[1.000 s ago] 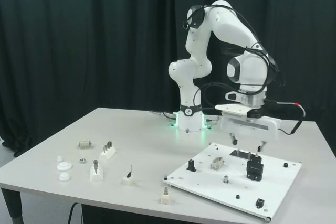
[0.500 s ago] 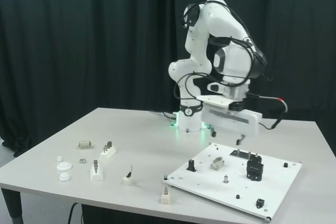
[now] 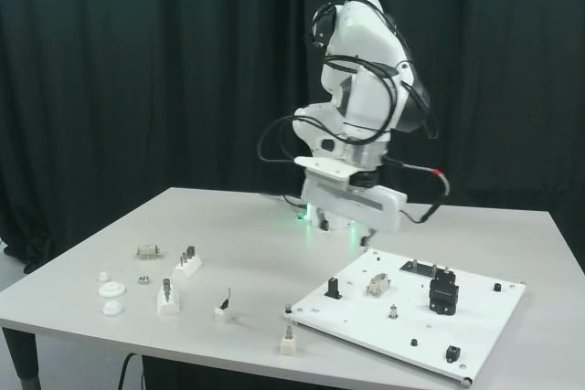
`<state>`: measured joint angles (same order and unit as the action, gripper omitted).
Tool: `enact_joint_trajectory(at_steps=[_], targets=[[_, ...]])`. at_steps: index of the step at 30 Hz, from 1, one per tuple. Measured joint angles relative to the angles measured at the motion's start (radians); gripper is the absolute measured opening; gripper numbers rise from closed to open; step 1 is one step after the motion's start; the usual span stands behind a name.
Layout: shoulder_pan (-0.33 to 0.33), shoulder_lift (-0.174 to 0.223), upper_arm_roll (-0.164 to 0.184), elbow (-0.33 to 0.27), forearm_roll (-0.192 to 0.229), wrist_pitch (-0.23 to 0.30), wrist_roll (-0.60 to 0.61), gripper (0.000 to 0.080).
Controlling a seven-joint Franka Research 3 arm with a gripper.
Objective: Pick USB.
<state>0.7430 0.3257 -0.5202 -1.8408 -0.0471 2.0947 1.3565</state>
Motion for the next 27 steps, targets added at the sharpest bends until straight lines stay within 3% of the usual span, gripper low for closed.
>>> enact_joint_trajectory(at_steps=[6, 16, 27], targets=[[-0.062, -0.002, 0.001, -0.001, -0.026, -0.008, -0.053, 0.0800], [-0.167, -0.001, 0.011, -0.028, -0.035, 0.010, -0.141, 0.0800], [-0.304, 0.002, 0.072, -0.104, -0.039, 0.151, -0.223, 0.0800]])
